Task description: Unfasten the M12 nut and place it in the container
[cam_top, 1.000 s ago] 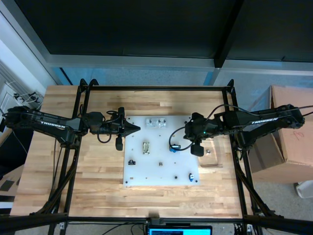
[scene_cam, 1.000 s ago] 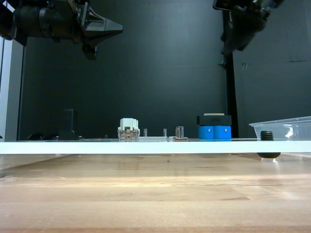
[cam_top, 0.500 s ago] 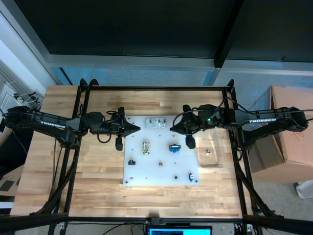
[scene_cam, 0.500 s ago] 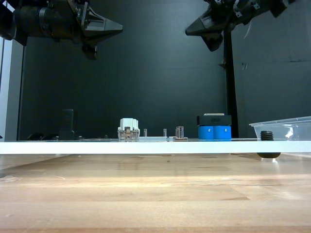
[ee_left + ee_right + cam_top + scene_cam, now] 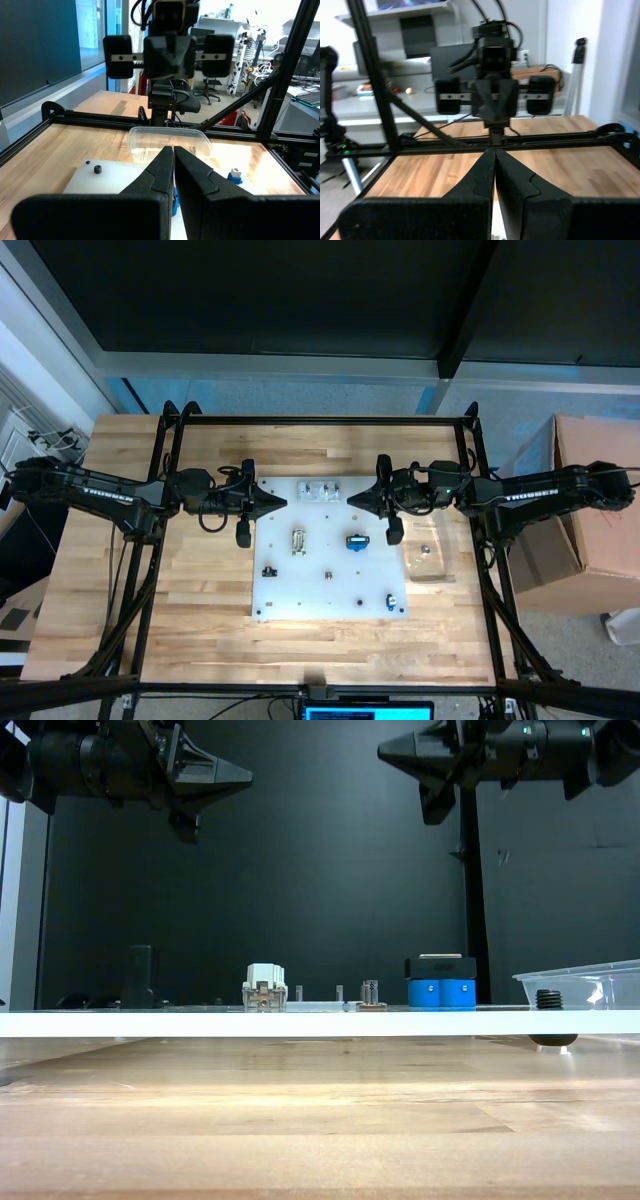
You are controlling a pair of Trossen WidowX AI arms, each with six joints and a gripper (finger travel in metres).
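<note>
The small silver nut [image 5: 424, 549] lies free inside the clear container [image 5: 446, 562], which sits on the worktop [image 5: 200, 620] just beside the right edge of the white board [image 5: 290, 590]. In the low view the black stud [image 5: 548, 999] shows its bare ribs with nothing on top. The right gripper [image 5: 352, 500] hangs high over the far right part of the board, level and pointing left, its fingers pressed together on nothing. The left gripper [image 5: 280, 503] hangs high over the board's far left edge, pointing right at the other, fingers likewise closed and empty. A blue block [image 5: 356, 540] stands mid-board.
</note>
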